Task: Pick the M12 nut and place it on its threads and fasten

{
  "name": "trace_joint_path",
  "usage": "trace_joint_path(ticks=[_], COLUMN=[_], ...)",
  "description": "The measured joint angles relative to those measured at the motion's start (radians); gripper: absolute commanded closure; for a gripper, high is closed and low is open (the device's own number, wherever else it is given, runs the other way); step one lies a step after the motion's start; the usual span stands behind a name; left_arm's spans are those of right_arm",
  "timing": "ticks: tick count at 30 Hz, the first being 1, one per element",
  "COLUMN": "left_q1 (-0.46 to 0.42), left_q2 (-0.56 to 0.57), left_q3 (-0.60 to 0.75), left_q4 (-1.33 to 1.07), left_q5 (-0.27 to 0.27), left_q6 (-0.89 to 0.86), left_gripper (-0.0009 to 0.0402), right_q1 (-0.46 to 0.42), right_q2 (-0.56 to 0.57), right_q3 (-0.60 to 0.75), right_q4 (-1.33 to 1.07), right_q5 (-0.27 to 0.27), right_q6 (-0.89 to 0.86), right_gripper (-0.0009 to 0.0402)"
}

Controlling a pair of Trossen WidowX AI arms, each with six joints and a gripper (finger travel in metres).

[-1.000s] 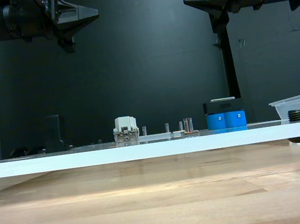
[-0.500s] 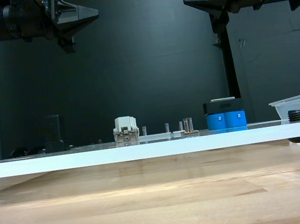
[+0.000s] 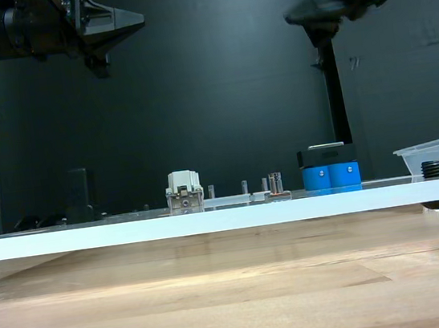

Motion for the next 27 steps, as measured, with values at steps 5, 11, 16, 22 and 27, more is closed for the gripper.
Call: trace_joint_path(ticks=[5, 11, 16, 22, 27], left_q1=[0.000, 0.000, 0.000, 0.000, 0.000], left_q2=[0.000, 0.000, 0.000, 0.000, 0.000], left_q3=[0.000, 0.000, 0.000, 0.000, 0.000], left_q4=[0.000, 0.000, 0.000, 0.000, 0.000], left_q5=[0.000, 0.000, 0.000, 0.000, 0.000], left_q6=[0.000, 0.000, 0.000, 0.000, 0.000], left_gripper=[0.0393, 0.0393, 0.0393, 0.0393, 0.0393], right_q1=[0.063, 0.167, 0.232, 0.300, 0.325], right_q2=[0.048, 0.124, 0.164, 0.178, 0.178], right_q3=[0.120, 0.198, 0.206, 0.204, 0.203], right_q4=[-0.420, -0.748, -0.892, -1.059, -1.163], right_q5=[0.001, 0.001, 0.005, 0.137, 0.204], right_q6=[-0.169, -0.319, -0.368, -0.468, -0.592], right_gripper=[0.0393, 0.0393, 0.0393, 0.0393, 0.0381])
